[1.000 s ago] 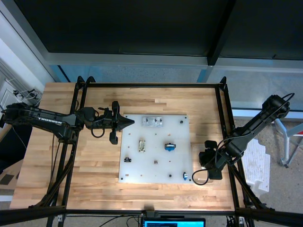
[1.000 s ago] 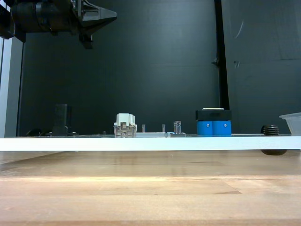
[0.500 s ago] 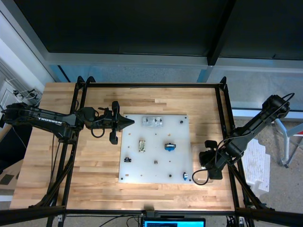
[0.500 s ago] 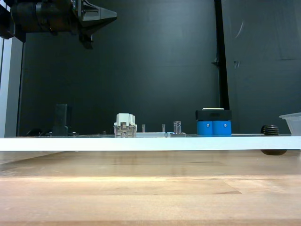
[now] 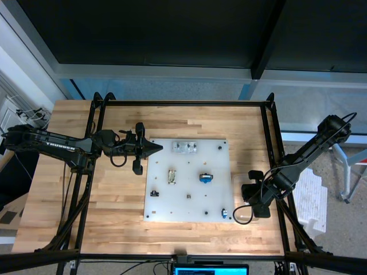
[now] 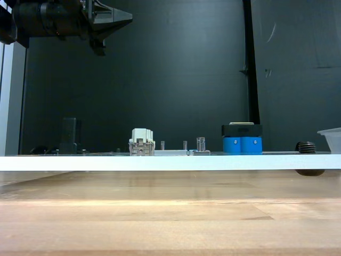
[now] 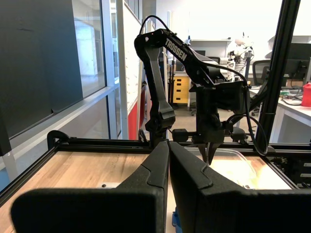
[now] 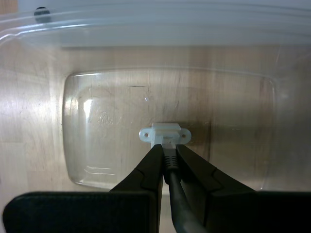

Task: Pick the RJ45 connector and install on taskboard

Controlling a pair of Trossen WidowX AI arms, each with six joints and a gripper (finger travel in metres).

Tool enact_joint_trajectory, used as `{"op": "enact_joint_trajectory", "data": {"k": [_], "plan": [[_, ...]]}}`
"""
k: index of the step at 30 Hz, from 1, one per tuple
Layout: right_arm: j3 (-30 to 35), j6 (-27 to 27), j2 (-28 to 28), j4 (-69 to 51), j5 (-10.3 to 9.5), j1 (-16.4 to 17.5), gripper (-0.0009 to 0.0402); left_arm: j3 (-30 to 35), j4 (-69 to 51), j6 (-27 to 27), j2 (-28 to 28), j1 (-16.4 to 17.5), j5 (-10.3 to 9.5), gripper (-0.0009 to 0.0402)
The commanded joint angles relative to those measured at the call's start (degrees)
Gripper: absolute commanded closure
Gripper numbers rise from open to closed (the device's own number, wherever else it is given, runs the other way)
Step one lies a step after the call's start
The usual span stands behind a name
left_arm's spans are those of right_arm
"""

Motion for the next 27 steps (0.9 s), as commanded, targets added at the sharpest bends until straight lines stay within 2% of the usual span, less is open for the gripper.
{"op": "enact_joint_trajectory", "data": {"k": [1, 13, 18, 27], "plan": [[1.09, 0.07, 0.07, -0.87, 0.13, -0.02, 0.0393, 0.02, 0.02, 0.00, 0.02, 0.02, 0.00, 0.0393], [5.99, -0.02, 2.19, -6.67, -0.02, -0.83, 0.0393, 0.02, 0.02, 0.00, 0.02, 0.00, 0.00, 0.0393], [7.67, -0.11, 2.64, -7.23, -1.16, -1.40, 0.0393, 0.02, 0.02, 0.00, 0.02, 0.02, 0.00, 0.0393], [13.07, 0.92, 2.73, -11.43, -1.11, -1.44, 0.0393, 0.02, 0.02, 0.00, 0.02, 0.02, 0.00, 0.0393]]}}
